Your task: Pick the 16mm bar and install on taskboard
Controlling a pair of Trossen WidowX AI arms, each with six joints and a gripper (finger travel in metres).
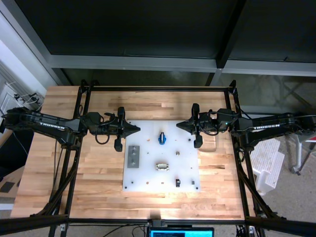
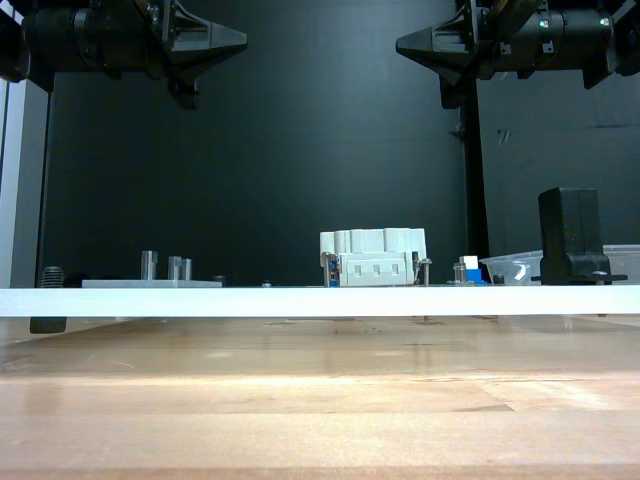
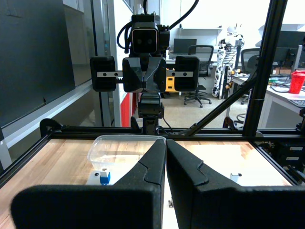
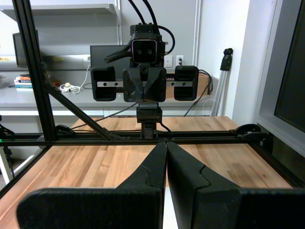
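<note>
left gripper (image 1: 138, 129): fingers clenched together on nothing, held high over the 10 o'clock corner of the taskboard (image 1: 143, 173), pointing inward
right gripper (image 1: 178, 124): also pressed shut and empty, high over the 1 o'clock corner, tip facing the left gripper
taskboard: white plate lying flat on the wooden table (image 1: 74, 173), between the two arms
16mm bar (image 1: 177, 153): tiny grey stub (barely made out) standing on the taskboard at about 3 o'clock from its middle, well apart from both grippers
grey block (image 1: 134, 156): 9 o'clock side
blue knob (image 1: 162, 138): 12 o'clock
white connector (image 1: 162, 167): 6 o'clock
black connector (image 1: 177, 183): 5 o'clock, near the edge
</note>
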